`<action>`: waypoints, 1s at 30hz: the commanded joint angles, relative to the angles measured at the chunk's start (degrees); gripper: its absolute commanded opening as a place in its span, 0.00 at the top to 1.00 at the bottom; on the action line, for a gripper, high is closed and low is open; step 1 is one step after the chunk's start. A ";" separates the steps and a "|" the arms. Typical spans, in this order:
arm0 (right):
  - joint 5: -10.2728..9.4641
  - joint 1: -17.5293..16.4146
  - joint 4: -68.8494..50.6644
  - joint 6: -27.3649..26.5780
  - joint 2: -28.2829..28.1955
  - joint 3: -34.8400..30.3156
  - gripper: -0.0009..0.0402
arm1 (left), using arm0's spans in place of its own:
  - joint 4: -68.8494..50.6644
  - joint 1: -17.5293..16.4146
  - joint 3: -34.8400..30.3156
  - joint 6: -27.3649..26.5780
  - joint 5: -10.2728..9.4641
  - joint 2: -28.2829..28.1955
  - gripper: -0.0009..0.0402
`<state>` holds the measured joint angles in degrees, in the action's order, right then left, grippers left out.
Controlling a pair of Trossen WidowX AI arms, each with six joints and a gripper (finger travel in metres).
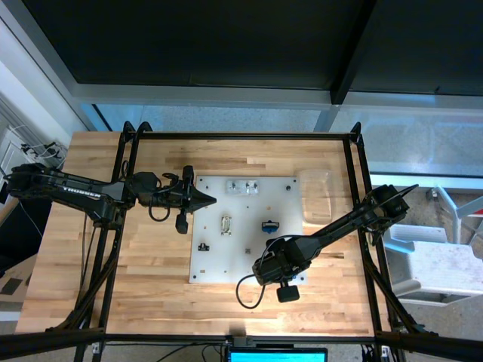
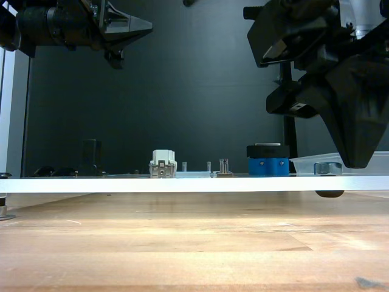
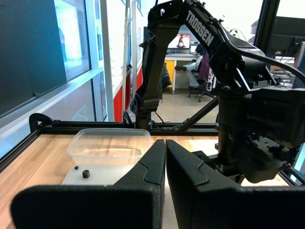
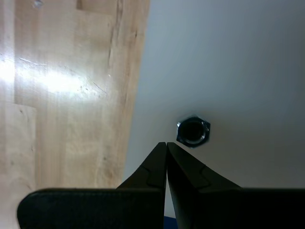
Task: Unfasten the M12 fastener and place in the container
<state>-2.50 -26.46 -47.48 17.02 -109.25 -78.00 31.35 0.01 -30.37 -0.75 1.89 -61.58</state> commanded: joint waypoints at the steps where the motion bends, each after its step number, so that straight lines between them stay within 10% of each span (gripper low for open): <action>1: 6.05 0.04 -2.36 0.39 0.00 -0.02 0.98 | 0.02 -0.02 0.00 0.00 0.02 -0.02 0.98; 5: 12.07 0.07 -3.61 0.94 0.50 -0.07 0.98 | 0.02 -0.02 0.00 0.00 0.02 -0.02 0.98; 9: 13.18 0.07 -3.82 2.71 1.22 -0.11 0.98 | 0.02 0.00 0.00 0.00 0.02 -0.02 0.98; 12: 10.51 0.07 -4.50 3.54 1.42 -0.85 0.98 | 0.00 0.00 0.00 0.00 0.02 -0.02 0.98; 19: -2.54 -0.20 -3.13 4.04 1.60 -2.60 0.98 | 0.00 0.00 0.00 0.00 0.02 -0.02 0.98; 30: -2.75 -0.57 0.66 5.68 -1.14 -2.05 0.98 | 0.00 0.00 0.00 0.00 0.02 -0.02 0.98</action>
<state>-5.58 -27.03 -46.87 22.70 -110.26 -80.23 31.35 0.01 -30.37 -0.78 1.89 -61.58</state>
